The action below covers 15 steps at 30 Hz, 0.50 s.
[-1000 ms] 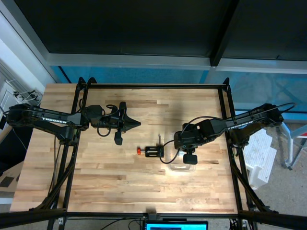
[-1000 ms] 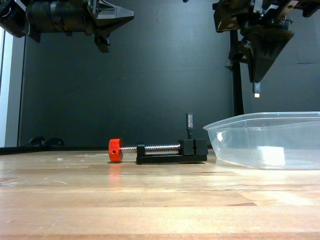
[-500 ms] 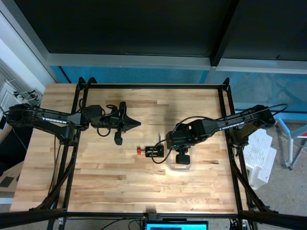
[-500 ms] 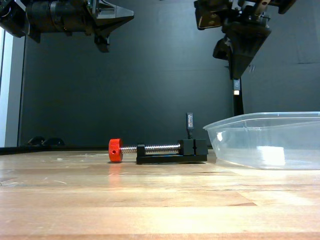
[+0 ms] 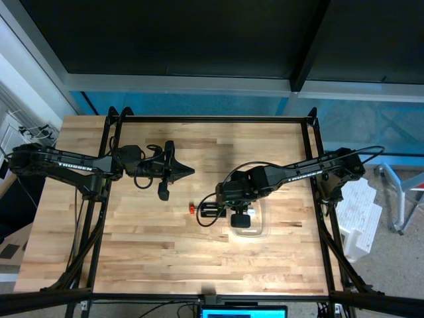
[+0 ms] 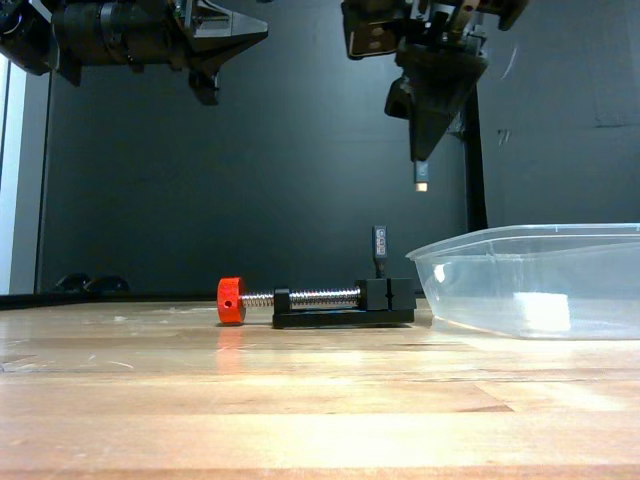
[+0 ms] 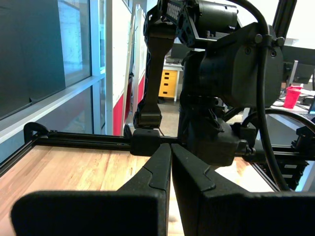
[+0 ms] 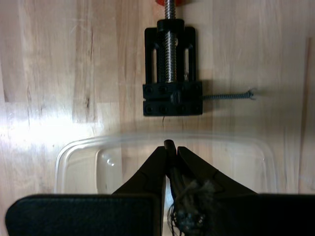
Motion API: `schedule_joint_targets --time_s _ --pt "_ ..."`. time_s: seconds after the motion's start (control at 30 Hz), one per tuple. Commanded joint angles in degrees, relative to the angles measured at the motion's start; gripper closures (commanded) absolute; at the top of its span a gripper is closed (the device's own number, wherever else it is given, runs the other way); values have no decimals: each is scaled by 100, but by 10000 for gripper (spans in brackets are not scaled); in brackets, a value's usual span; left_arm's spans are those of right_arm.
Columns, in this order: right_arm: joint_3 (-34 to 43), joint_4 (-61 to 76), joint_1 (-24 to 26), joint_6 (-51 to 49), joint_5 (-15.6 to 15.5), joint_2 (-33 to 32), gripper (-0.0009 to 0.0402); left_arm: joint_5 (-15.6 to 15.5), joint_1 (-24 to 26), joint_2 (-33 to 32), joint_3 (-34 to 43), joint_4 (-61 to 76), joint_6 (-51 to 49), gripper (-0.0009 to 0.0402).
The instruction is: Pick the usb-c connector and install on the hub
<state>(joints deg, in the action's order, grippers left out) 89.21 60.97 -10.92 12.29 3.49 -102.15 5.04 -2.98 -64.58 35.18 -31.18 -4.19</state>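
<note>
My right gripper (image 6: pixel 423 150) is shut on the usb-c connector (image 6: pixel 421 181), which hangs upright with its metal tip down, high above the container's near-left rim. The hub (image 6: pixel 379 246) stands upright, clamped in a black vise (image 6: pixel 340 302) with a red knob (image 6: pixel 230 300). The connector is a little to the right of the hub and well above it. In the right wrist view the connector (image 8: pixel 169 145) shows between the shut fingers, short of the vise (image 8: pixel 172 93). My left gripper (image 5: pixel 185 171) hovers shut at the back left, holding nothing.
A clear plastic container (image 6: pixel 540 285) sits right of the vise, with a small white piece inside. The container (image 5: pixel 255 225) lies under the right wrist. Black frame rails border the table.
My right gripper has carried the connector leftward, from over the container towards the vise, at about the same height. The left arm has not moved.
</note>
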Motion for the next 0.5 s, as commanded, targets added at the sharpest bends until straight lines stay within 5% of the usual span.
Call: schedule_joint_targets --time_s 0.03,0.5 --pt "177 15 22 -68 2 -153 393 2 0 -2 2 0 0 393" --pt "662 157 68 -116 251 -610 393 2 0 -2 2 0 0 393"
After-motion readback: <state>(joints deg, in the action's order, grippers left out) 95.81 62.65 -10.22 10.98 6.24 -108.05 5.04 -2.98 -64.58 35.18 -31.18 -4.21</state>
